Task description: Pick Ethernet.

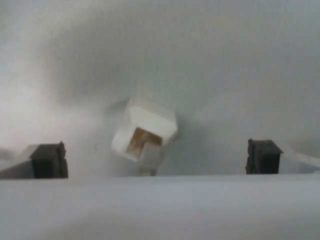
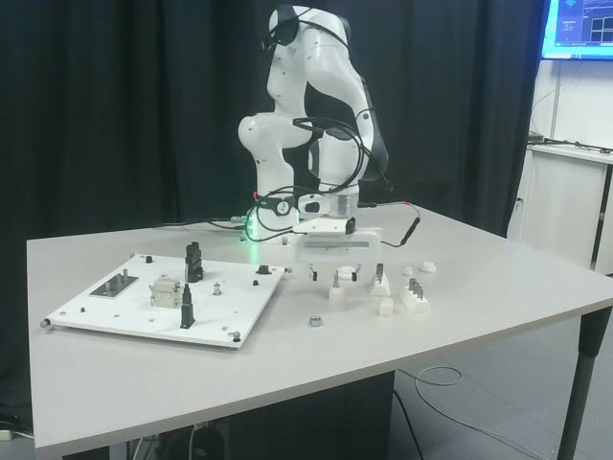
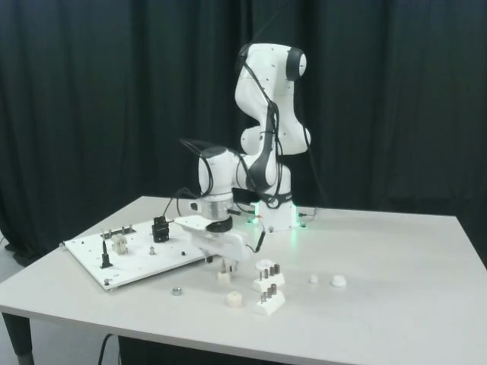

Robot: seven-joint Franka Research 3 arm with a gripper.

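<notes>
The Ethernet piece (image 1: pixel 145 127) is a small white block with an open socket on one face, lying tilted on the grey table. It sits between the two black fingertips (image 1: pixel 48 160) of my gripper (image 1: pixel 156 158), touching neither. The gripper is open and low over the table. In the first room view the gripper (image 2: pixel 346 273) hangs just above the white block (image 2: pixel 342 284), right of the board. The second room view shows the same block (image 3: pixel 224 277) under the gripper (image 3: pixel 226 264).
A white assembly board (image 2: pixel 115 311) with black and grey fittings lies to the left. A small nut (image 2: pixel 311 319) rests in front. White holders with pins (image 2: pixel 415 299), another white block (image 2: pixel 384 307) and two round caps (image 2: pixel 427 267) stand to the right.
</notes>
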